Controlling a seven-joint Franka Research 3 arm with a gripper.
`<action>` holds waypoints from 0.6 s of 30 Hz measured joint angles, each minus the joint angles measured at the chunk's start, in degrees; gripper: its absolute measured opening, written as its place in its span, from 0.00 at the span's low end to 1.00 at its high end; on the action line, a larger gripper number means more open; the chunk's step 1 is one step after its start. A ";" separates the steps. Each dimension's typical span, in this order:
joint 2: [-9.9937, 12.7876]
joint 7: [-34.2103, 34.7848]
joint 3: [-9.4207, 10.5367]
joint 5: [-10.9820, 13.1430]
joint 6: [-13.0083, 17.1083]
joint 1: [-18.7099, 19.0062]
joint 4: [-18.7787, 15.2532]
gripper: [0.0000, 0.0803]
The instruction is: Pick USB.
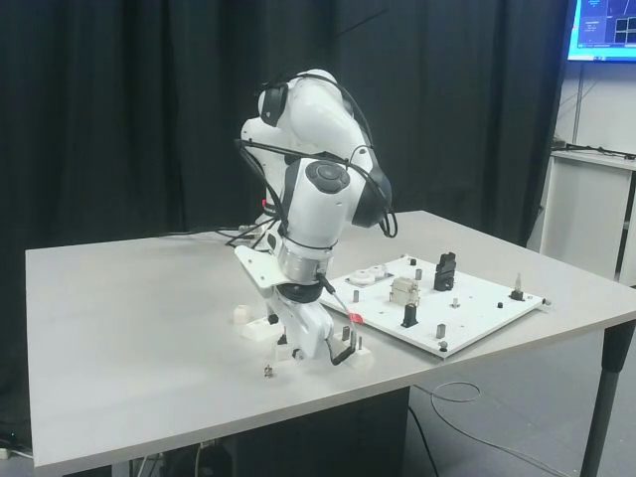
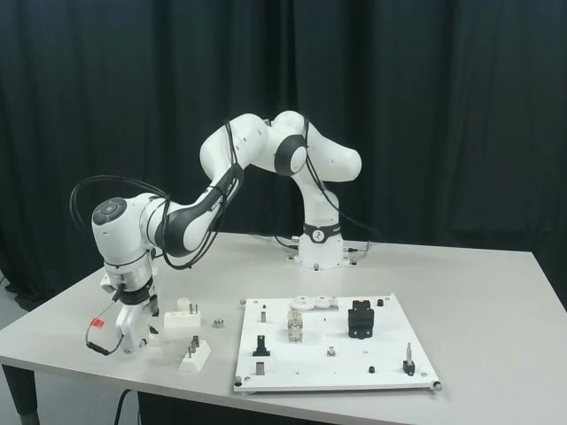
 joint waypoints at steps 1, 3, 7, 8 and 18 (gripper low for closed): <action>0.09 -0.05 0.00 0.00 -0.12 0.00 0.11 1.00; 0.24 -0.29 0.00 0.00 -0.35 0.01 0.28 1.00; 0.41 -0.92 0.00 0.04 -0.57 0.10 0.36 1.00; 0.45 -0.93 0.00 0.13 -0.60 0.13 0.36 1.00; 0.83 -4.45 0.00 0.76 -1.27 0.25 0.47 0.64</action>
